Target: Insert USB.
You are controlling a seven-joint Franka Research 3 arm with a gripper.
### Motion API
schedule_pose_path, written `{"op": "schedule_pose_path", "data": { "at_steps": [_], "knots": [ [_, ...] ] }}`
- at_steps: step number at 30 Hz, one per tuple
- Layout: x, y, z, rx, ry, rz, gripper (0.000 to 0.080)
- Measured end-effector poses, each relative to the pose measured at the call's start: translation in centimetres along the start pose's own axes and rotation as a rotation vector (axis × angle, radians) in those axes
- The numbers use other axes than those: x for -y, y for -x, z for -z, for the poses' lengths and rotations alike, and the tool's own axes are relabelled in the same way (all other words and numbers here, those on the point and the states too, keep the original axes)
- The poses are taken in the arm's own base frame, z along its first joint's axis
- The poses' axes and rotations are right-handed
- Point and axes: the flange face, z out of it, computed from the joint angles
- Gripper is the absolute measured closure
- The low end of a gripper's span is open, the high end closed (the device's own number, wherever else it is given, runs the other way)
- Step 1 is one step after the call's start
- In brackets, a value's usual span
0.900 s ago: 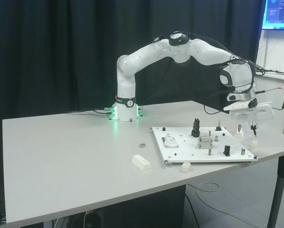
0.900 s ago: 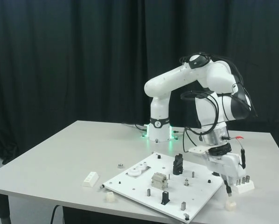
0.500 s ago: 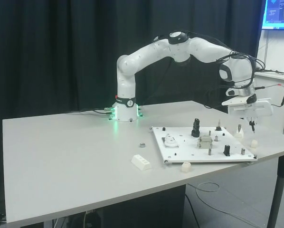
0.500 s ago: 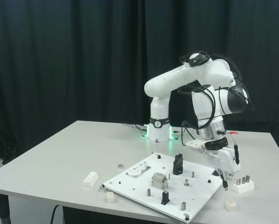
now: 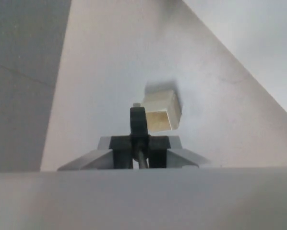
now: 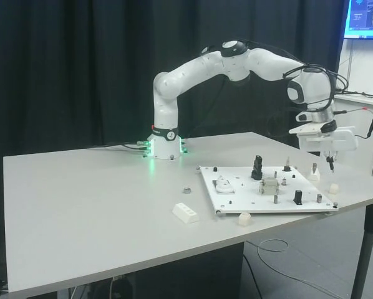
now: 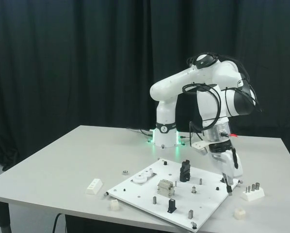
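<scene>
1. From my console, the gripper (image 5: 139, 125) has its two fingers pinched tight on a black USB plug (image 5: 138, 120), which pokes out past the fingertips with a thin cable running back between them.
2. In the second room view the gripper (image 7: 228, 188) hangs tilted over the near corner of the white board (image 7: 150, 191), with the USB plug (image 7: 229, 190) at its tip just above the board's edge; I cannot tell whether it touches.
3. In the wrist view a small pale cube (image 5: 161, 111) lies on the grey table (image 5: 110, 57) just beyond the plug's tip and a little to one side.
4. The same cube (image 7: 239, 213) sits on the table apart from the board, nearer the camera than the jaws.
5. A white holder with upright pins (image 7: 252, 191) stands just beside the jaws, off the board.
6. In the first room view the gripper (image 6: 329, 163) is above the table beyond the board (image 6: 267, 192).
7. The base of the arm (image 6: 164, 147) shows green lights, well behind the jaws.
</scene>
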Motion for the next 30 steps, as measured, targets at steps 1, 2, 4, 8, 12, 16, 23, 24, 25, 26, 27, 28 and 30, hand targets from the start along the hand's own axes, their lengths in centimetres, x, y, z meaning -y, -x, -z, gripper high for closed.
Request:
{"op": "schedule_pose_path", "data": {
  "at_steps": [1,2,4,8,12,16,23,24,25,26,27,28,30],
  "knots": [
    [0.1,-0.1,0.1,0.000,-0.001,-0.012,0.0738],
    [0.2,-0.1,0.2,0.000,-0.002,-0.022,0.0738],
    [0.4,-0.2,0.4,-0.001,-0.003,-0.039,0.0738],
    [0.9,-0.5,0.8,-0.003,-0.009,-0.089,0.0738],
    [1.5,-1.0,1.3,-0.019,-0.023,-0.159,0.0738],
    [2.2,-1.6,1.9,-0.040,-0.043,-0.204,0.0738],
    [4.2,-3.1,3.4,-0.074,-0.087,-0.286,0.0738],
    [4.6,-3.3,3.5,-0.078,-0.093,-0.300,0.0738],
    [4.9,-3.6,3.7,-0.083,-0.100,-0.314,0.0738],
    [5.3,-3.8,3.9,-0.086,-0.106,-0.328,0.0738],
    [5.7,-4.1,4.0,-0.089,-0.111,-0.339,0.0738],
    [6.0,-4.3,4.1,-0.091,-0.114,-0.348,0.0738],
    [6.7,-4.8,4.4,-0.094,-0.122,-0.366,0.0738]
  ]
}}
